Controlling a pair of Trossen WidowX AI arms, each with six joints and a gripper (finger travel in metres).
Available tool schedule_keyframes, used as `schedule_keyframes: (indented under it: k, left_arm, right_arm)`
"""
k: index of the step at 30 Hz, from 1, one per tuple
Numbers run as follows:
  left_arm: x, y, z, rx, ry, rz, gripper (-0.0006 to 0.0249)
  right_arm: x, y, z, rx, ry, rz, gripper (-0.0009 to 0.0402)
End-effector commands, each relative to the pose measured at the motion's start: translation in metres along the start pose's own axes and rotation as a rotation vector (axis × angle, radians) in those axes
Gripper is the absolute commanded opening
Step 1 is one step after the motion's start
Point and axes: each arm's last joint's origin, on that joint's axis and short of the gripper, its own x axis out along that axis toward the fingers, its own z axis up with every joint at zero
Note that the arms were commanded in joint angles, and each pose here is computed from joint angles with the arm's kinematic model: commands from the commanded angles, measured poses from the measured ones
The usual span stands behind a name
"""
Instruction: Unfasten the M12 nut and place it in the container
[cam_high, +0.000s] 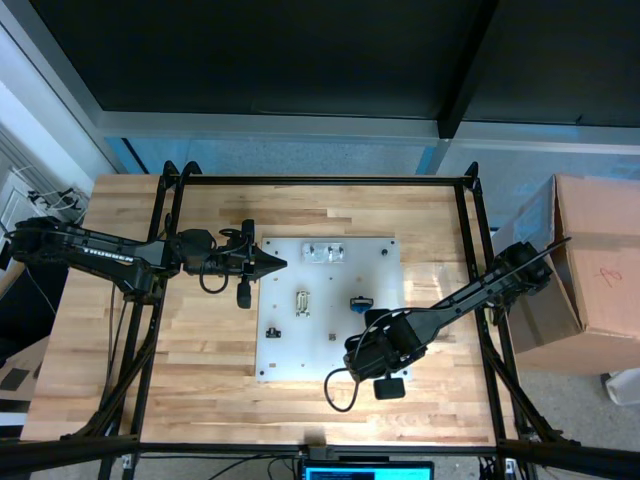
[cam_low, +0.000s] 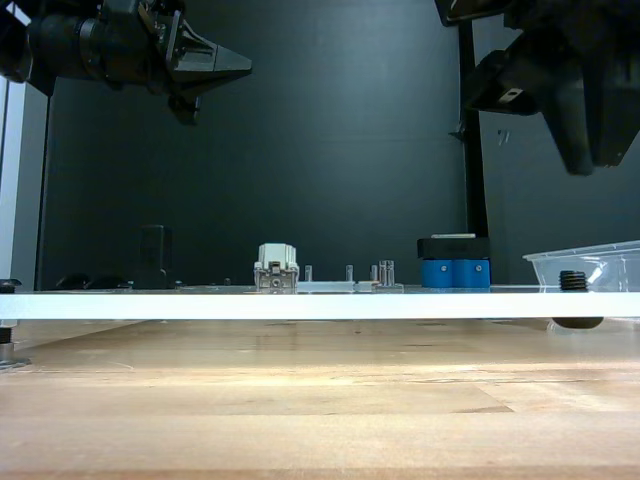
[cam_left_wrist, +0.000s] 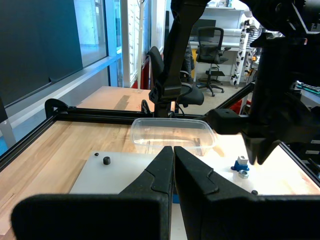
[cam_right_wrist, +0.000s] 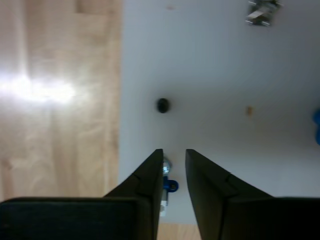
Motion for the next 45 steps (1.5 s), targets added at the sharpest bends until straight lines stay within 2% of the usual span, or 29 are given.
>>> schedule_keyframes:
  k: [1, 9, 15, 23, 34, 45]
  left_arm:
    - [0.0, 0.0, 0.0, 0.0, 0.0, 0.0, 0.0]
    - [0.0, 0.0, 0.0, 0.0, 0.0, 0.0, 0.0]
    - [0.0, 0.0, 0.0, 0.0, 0.0, 0.0, 0.0]
    - [0.0, 0.0, 0.0, 0.0, 0.0, 0.0, 0.0]
    - [0.0, 0.0, 0.0, 0.0, 0.0, 0.0, 0.0]
    - [0.0, 0.0, 0.0, 0.0, 0.0, 0.0, 0.0]
  right_arm:
    - [0.001, 0.006, -0.01, 0.013, -0.02, -0.045, 0.0106]
    - [0.015, 0.008, -0.027, -0.041, -0.025, -0.023, 0.0193]
    - [0.03, 0.007, -0.035, -0.04, 0.003, -0.005, 0.0213]
    - [0.044, 0.007, -0.04, -0.035, -0.023, 0.009, 0.0199]
    - [0.05, 0.005, -0.043, 0.139, -0.019, 0.006, 0.017]
    - [0.056, 0.005, -0.044, 0.151, -0.039, 0.02, 0.012]
